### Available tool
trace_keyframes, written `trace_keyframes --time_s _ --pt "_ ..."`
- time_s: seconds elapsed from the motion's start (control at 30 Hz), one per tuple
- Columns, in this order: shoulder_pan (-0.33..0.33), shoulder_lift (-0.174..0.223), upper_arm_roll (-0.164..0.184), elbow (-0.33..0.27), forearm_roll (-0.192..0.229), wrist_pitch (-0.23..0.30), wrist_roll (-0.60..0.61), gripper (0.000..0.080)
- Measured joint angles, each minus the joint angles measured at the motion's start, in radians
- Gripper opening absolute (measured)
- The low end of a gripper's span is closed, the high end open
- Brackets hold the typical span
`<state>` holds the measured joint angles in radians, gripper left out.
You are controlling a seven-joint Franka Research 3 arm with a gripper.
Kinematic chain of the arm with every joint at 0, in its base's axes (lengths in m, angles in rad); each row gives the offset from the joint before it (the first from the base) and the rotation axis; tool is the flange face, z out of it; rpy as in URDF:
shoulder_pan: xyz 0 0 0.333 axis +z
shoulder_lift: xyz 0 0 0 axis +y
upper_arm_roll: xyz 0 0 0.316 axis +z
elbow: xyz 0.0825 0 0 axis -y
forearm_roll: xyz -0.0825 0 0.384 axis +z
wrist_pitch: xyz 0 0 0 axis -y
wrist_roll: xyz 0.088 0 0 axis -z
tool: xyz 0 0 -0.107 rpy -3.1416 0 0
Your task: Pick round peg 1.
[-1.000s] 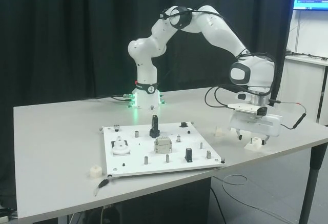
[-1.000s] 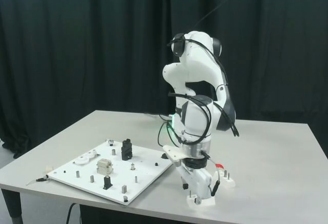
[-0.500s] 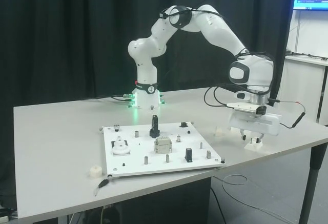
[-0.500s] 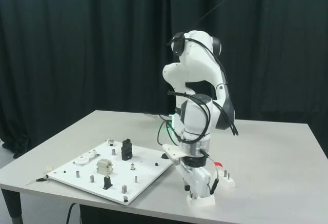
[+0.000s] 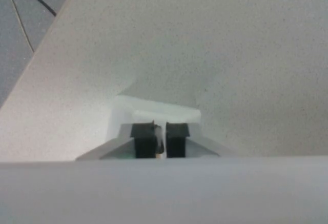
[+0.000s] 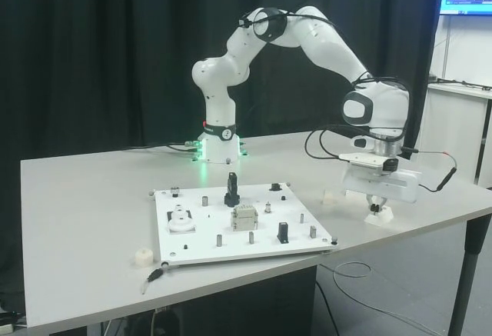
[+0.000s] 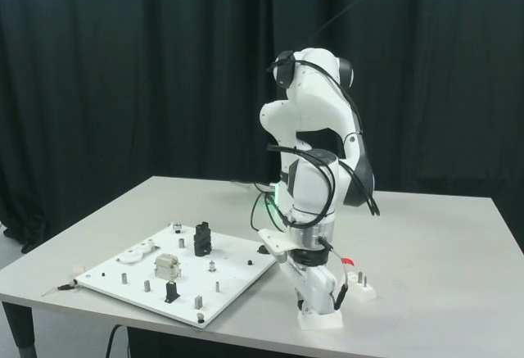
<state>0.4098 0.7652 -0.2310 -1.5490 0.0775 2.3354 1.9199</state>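
- Gripper [image 5: 160, 141] is down over a white peg holder [image 6: 379, 216] near the table [image 6: 92, 190] edge, well apart from the white assembly board [image 6: 238, 224].
- Black fingers [image 5: 143, 138] nearly together, slim round peg 1 [image 5: 160, 148] pinched between them, barely visible.
- Second holder [image 7: 360, 287] sits just beside it.

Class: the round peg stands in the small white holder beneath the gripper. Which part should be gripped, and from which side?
Grip the round peg by its exposed upper shaft, coming straight down from above. It seems to stand upright in the white holder, which hides its lower part, so a low sideways approach would probably meet the holder. Only a sliver shows at the gripper.
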Motion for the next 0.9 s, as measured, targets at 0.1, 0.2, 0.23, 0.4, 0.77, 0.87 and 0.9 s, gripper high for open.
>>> trace_keyframes --time_s 0.1,0.2,0.23,0.4,0.77,0.87,0.9 --pt "0.0 0.0 0.0 0.0 0.0 0.003 0.0 0.0174" --pt "0.0 -0.002 0.001 0.0 0.0 0.005 0.0 0.0019" --pt "0.0 -0.003 0.001 0.0 0.0 0.005 0.0 0.0019" --pt "0.0 -0.02 0.001 0.0 0.0 0.001 -0.002 0.0019" --pt "0.001 -0.09 0.001 0.0 -0.002 -0.07 -0.016 0.0018" --pt "0.001 -0.105 0.001 0.0 -0.004 -0.087 -0.02 0.0018" --pt "0.001 -0.109 0.001 0.0 -0.004 -0.091 -0.021 0.0018"
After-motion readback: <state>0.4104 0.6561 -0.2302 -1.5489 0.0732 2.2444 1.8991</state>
